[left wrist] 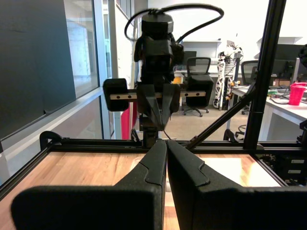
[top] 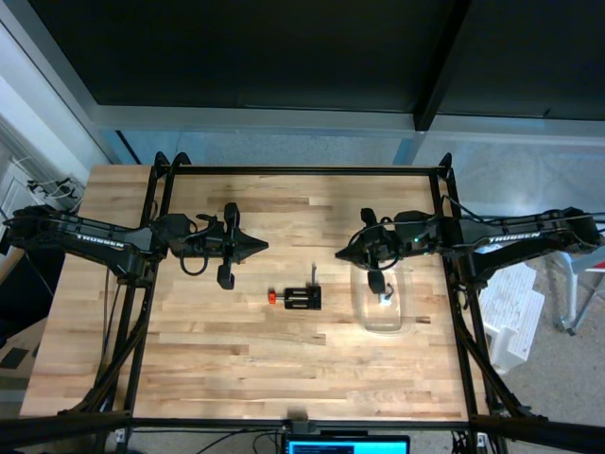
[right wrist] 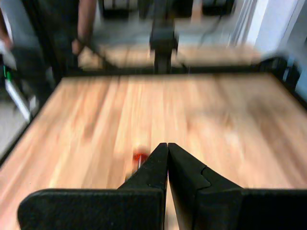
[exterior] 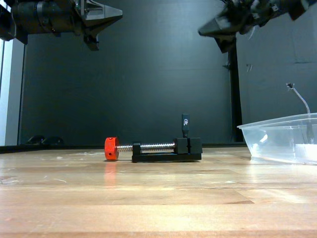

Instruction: Pick the USB-C connector and install on taskboard

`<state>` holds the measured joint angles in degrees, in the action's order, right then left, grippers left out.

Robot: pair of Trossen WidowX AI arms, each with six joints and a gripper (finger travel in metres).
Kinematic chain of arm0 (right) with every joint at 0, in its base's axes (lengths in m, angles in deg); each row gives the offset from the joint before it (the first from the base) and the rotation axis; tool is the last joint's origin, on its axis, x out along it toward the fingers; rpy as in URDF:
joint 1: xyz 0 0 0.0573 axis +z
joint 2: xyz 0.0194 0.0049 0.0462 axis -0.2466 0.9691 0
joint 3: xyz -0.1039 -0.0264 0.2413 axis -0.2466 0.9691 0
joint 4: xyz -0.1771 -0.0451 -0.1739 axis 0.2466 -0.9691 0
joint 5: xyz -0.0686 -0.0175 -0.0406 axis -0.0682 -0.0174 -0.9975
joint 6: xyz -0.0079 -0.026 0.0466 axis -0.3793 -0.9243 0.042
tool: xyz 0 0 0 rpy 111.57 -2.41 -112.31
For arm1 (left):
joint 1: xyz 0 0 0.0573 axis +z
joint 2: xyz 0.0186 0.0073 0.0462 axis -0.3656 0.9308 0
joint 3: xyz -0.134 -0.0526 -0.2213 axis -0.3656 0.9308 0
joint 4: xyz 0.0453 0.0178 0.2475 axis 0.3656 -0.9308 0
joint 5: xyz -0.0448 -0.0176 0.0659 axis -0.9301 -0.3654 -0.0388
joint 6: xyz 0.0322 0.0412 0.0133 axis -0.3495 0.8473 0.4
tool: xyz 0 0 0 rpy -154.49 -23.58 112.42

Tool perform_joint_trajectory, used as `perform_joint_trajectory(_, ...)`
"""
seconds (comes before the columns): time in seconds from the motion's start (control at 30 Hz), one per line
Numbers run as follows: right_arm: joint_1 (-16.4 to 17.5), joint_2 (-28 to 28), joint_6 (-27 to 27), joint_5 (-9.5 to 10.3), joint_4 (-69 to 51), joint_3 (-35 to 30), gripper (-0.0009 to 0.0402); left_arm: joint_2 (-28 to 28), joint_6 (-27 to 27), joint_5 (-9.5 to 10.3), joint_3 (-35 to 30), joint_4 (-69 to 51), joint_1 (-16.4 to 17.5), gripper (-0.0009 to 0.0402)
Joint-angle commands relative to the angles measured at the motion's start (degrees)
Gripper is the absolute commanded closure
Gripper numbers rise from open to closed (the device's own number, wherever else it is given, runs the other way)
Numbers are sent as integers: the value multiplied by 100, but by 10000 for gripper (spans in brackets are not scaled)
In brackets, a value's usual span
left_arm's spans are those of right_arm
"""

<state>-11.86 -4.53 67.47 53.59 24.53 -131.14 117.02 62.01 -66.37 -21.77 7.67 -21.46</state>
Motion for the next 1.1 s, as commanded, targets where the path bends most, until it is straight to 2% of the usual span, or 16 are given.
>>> perform_joint_trajectory(0.03, 162, 0, -24, -11, -1141, -415, 393, 2, 2, 0, -2, 0, 2, 393)
perform_joint_trajectory(0.23, 538, 2, 44, -101, -3071, -1150, 393, 2, 2, 0, -2, 0, 0, 393)
perform_joint_trajectory(0.33, 710, 2, 166, -267, -3969, -1497, 393, 2, 2, 0, -2, 0, 2, 393)
perform_joint_trajectory(0.57, 879, 2, 737, -302, -5875, -2153, 393, 2, 2, 0, -2, 0, 0, 393)
perform_joint_trajectory(0.67, 973, 2, 1003, -557, -6544, -2253, 393, 2, 2, 0, -2, 0, 0, 393)
perform_joint_trajectory(0.7, 1005, 7, 1091, -654, -6717, -2256, 393, 2, 2, 0, -2, 0, 0, 393)
perform_joint_trajectory(0.87, 1102, 166, 1316, -688, -7090, -2192, 381, 2, 2, 0, -2, 0, 2, 393)
perform_joint_trajectory(0.93, 1154, 293, 1379, -699, -7101, -2181, 367, 2, 2, 0, -2, 0, 0, 393)
perform_joint_trajectory(1.03, 1259, 544, 1497, -833, -7101, -2181, 340, 2, 2, 0, -2, 0, 0, 393)
perform_joint_trajectory(1.1, 1331, 691, 1624, -833, -7099, -2179, 320, 2, 2, 0, -2, 0, 0, 393)
